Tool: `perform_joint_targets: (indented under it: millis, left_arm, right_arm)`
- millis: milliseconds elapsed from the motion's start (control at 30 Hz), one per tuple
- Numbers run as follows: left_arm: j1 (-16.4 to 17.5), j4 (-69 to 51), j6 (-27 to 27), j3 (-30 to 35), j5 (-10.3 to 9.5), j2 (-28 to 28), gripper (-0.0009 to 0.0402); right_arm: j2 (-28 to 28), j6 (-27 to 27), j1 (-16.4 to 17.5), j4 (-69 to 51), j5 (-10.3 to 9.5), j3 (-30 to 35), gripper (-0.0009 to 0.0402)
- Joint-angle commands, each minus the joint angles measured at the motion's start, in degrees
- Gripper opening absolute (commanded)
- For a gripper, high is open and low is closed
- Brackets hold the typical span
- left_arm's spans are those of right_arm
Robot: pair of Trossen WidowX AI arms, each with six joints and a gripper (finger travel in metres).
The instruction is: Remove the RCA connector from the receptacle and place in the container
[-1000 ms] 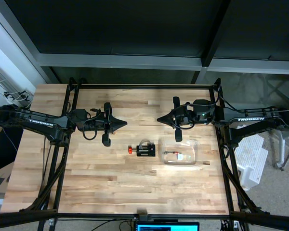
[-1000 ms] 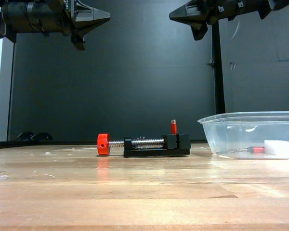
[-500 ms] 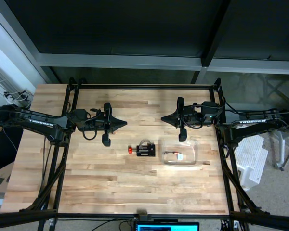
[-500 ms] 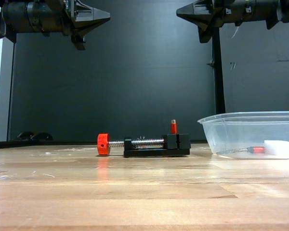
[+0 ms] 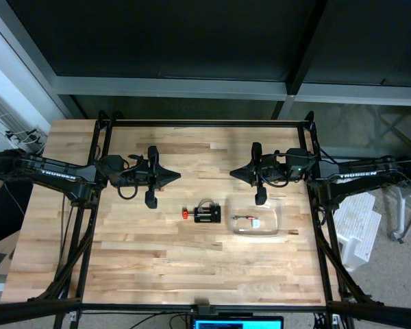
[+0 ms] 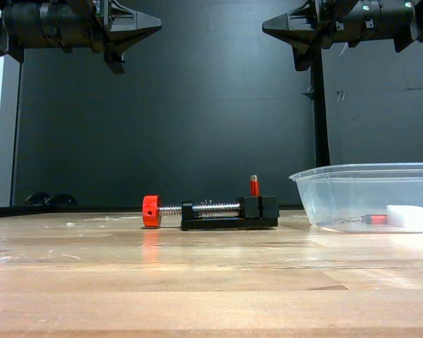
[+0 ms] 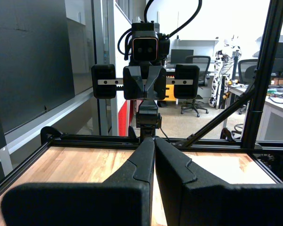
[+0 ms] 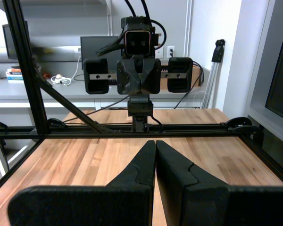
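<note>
Wood desk (image 5: 157, 274), pale planks. Mid-desk, right of centre: container (image 5: 279, 221), a clear tray sitting flat on the desk. RCA connector (image 6: 370, 220) lies on its side on the tray floor. Its silver end points left. Its red part faces a white block (image 6: 409, 215) just beside it, also in the tray. The connector is out of the receptacle (image 6: 229, 211). That sits on the desk just left of the container, near it but not touching.

Receptacle: black block with a threaded silver screw running left to a red-orange knob (image 6: 151, 210). A short red post (image 6: 254, 185) stands upright on the block's right half. From above, a silver wire loop arches over the block.

Farther back, both arms are high above the desk, level, pointing inward at each other. Left claw (image 5: 177, 176) hovers behind and left of the receptacle, well above it. Its fingers (image 7: 144, 162) are pressed together, tip to tip. Right claw (image 5: 234, 174) hovers behind the container's left end, well above it. Its fingers (image 8: 145, 165) are together too. The two claw tips are well apart. Each wrist view shows the other arm head-on across the desk. A black frame rail (image 5: 205, 124) runs along the far edge.
</note>
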Motion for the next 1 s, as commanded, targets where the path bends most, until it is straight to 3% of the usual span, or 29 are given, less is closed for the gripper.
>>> perform_joint_targets:
  millis: [33,1000]
  left_arm:
    - [0.0,0.0,0.02,0.02,0.02,0.0,0.0]
    - [0.02,0.0,0.0,0.02,0.02,0.0,0.0]
  right_arm:
    - [0.02,0.0,0.0,0.98,0.04,-0.24,0.0]
    - [0.11,-0.15,0.0,1.66,0.57,-0.22,0.0]
